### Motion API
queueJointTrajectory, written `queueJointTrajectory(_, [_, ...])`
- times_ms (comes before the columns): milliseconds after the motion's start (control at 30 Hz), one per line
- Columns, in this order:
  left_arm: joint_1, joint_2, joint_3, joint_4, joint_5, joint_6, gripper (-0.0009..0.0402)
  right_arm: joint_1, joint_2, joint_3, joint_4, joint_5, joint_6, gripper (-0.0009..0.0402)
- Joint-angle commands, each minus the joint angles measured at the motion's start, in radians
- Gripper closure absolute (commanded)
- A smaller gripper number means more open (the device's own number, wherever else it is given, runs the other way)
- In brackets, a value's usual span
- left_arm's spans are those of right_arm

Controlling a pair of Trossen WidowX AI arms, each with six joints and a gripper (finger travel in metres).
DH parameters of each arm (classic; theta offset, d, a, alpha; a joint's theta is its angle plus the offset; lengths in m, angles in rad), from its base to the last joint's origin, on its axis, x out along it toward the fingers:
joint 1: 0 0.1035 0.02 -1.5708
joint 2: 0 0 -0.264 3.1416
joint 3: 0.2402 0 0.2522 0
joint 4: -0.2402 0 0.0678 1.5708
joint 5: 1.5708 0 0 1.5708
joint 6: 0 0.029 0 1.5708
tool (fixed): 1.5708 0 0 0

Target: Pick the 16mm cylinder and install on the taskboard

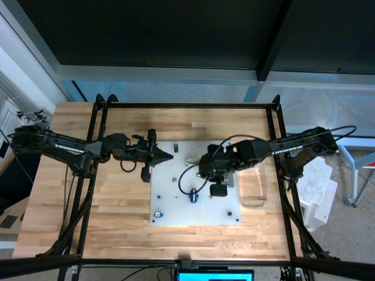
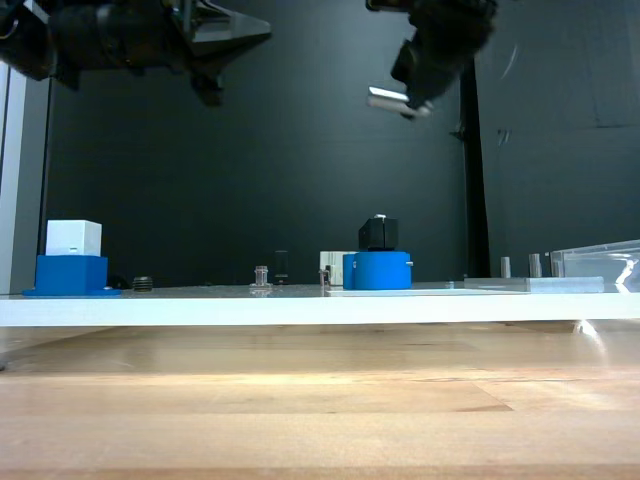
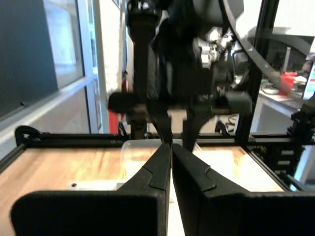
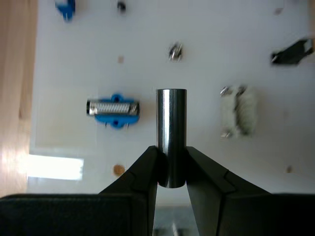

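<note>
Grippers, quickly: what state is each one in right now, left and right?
Left gripper: shut, empty, raised above the left edge of the board.
Right gripper: shut on the metal cylinder, raised over the board.

Seemingly open air above taskboard (image 1: 176, 202)

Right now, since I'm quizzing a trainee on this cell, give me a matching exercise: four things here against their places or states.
Things:
1. 16mm cylinder
2. left gripper
3. blue connector
4. clear tray

Places or states:
A. lying on the taskboard
B. shut, empty, in the air over the taskboard's left edge
C. clamped in the right gripper, above the taskboard
D. beside the taskboard's right edge

Pairs: 1-C, 2-B, 3-A, 4-D
</note>
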Motion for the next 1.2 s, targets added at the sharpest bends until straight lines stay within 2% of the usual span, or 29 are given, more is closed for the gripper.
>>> queueJointTrajectory(33, [0.000, 0.071, 0.039, 0.000, 0.005, 0.003, 0.0369, -0.027, 0.000, 0.052, -0.002, 0.000, -0.019, 0.0393])
queueJointTrajectory(200, [0.000, 0.161, 0.092, 0.000, 0.005, 0.003, 0.0318, -0.050, 0.000, 0.103, -0.003, 0.001, -0.029, 0.0393])
queueJointTrajectory(400, [-0.001, 0.243, 0.143, 0.000, 0.005, 0.002, 0.0259, -0.060, 0.000, 0.111, -0.003, 0.000, -0.036, 0.0393])
queueJointTrajectory(500, [-0.002, 0.272, 0.166, -0.001, 0.017, 0.002, 0.0236, -0.060, 0.000, 0.111, -0.003, 0.001, -0.037, 0.0393])
queueJointTrajectory(633, [-0.002, 0.295, 0.191, 0.000, 0.017, 0.002, 0.0216, -0.061, 0.000, 0.111, -0.003, 0.001, -0.037, 0.0393])
queueJointTrajectory(867, [-0.004, 0.304, 0.226, -0.009, 0.017, 0.002, 0.0211, -0.071, 0.000, 0.111, -0.003, 0.002, -0.037, 0.0393])
queueJointTrajectory(1200, [-0.004, 0.310, 0.243, -0.060, 0.016, 0.004, 0.0240, -0.075, 0.000, 0.111, 0.000, 0.001, -0.044, 0.0393])
